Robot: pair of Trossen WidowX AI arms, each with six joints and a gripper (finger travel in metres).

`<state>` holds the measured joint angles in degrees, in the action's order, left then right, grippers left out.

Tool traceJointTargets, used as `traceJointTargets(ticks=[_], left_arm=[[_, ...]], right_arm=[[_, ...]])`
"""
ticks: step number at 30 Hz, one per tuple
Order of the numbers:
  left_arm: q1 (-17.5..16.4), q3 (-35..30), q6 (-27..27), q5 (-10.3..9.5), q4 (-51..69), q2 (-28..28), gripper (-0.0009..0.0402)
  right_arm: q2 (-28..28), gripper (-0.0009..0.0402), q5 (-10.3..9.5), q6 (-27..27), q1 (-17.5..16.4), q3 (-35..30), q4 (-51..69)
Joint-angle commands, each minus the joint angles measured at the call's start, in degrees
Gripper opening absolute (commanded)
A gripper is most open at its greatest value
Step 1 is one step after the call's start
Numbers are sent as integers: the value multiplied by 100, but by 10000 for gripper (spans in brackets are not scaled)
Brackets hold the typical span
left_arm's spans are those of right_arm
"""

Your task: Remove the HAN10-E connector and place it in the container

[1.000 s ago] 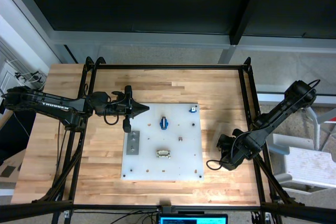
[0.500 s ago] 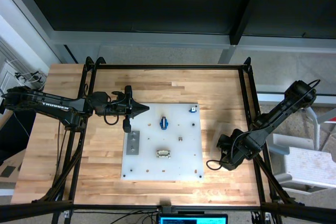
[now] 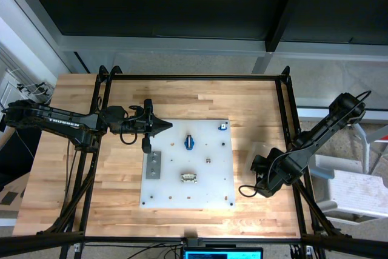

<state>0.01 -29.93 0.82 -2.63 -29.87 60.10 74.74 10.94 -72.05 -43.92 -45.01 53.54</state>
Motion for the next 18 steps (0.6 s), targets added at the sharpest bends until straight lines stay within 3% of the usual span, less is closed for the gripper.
traceJointTargets(ticks=[1,18], left_arm=[[-2,-2,-2,0,0,2,0],[-2,-2,-2,0,0,2,0]], right_arm=[[-39,266,2,46,0,-221,249],[-50,263,0,52,0,-1119,1314]])
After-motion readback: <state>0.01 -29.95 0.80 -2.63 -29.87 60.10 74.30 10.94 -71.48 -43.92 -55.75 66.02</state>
